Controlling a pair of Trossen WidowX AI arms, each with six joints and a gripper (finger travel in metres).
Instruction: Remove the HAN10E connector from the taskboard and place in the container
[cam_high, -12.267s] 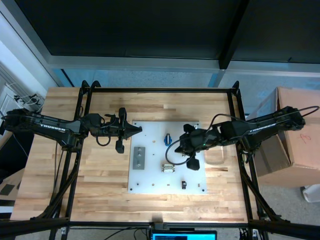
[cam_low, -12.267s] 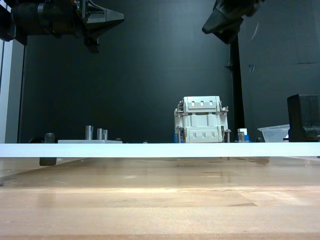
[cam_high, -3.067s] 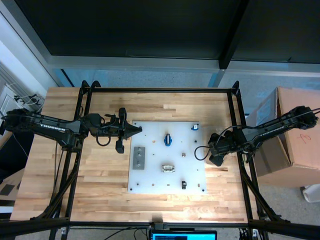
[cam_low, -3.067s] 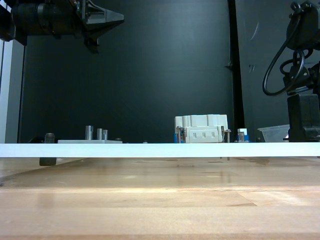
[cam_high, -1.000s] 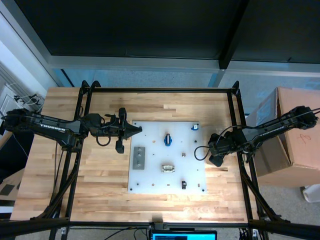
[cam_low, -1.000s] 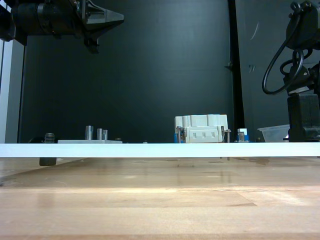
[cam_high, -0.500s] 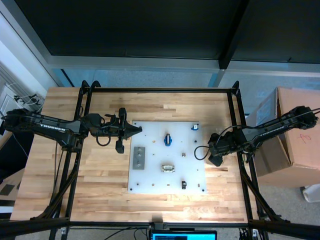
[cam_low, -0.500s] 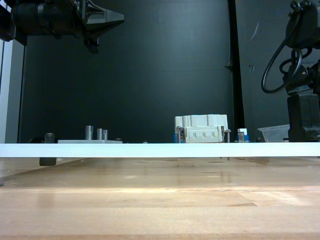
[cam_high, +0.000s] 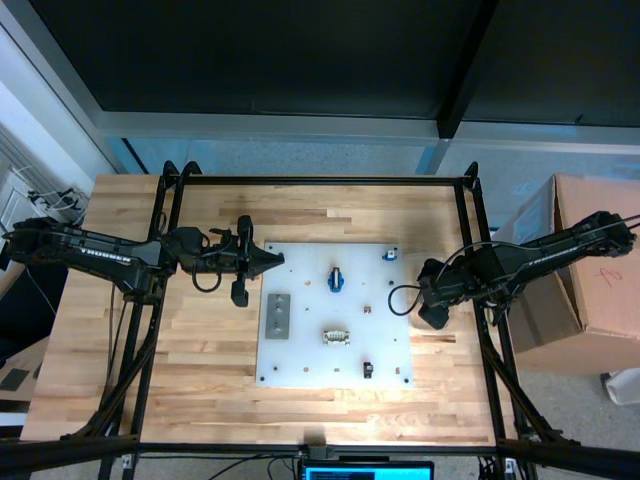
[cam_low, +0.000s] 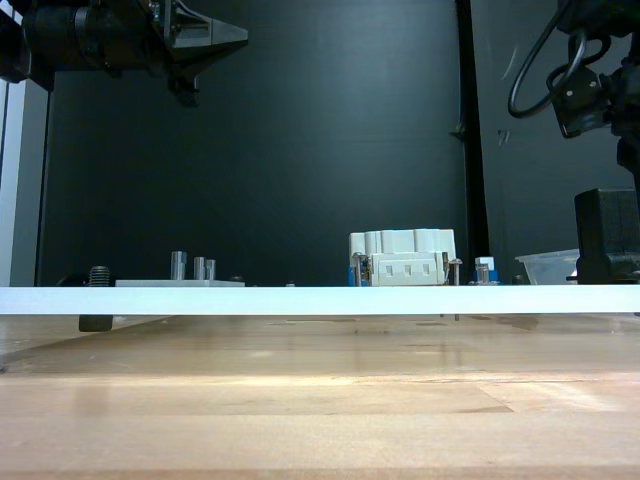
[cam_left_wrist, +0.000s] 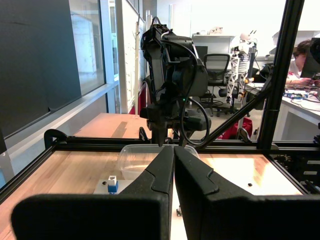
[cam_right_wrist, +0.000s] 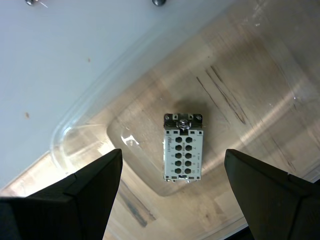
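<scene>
The HAN10E connector (cam_right_wrist: 183, 146) lies free on the floor of the container (cam_right_wrist: 75, 127), a clear plastic tub. It lies flat, its face with two rows of holes turned up, and nothing grips it. The tub sits on the wooden worktop (cam_high: 200, 370), just beside the right edge of the white taskboard (cam_high: 300, 345).

The right hand (cam_high: 431, 300) hangs above the container, pointing down into it. Its fingers (cam_right_wrist: 85, 200) are spread wide, one on each side of the connector and well clear of it, holding nothing.

On the taskboard, the pale connector base (cam_high: 337, 337) sits in its seat near the middle. Around it are a grey block (cam_high: 277, 313), a blue part (cam_high: 335, 278), a small blue-and-white piece (cam_high: 388, 255) and a small black part (cam_high: 368, 370).

The left hand (cam_high: 272, 258) hovers high over the board's far left corner, pointing toward the right arm. Its fingers (cam_left_wrist: 160, 170) are pressed together with nothing between them.

A cardboard box (cam_high: 590, 280) stands beyond the worktop's right edge.
</scene>
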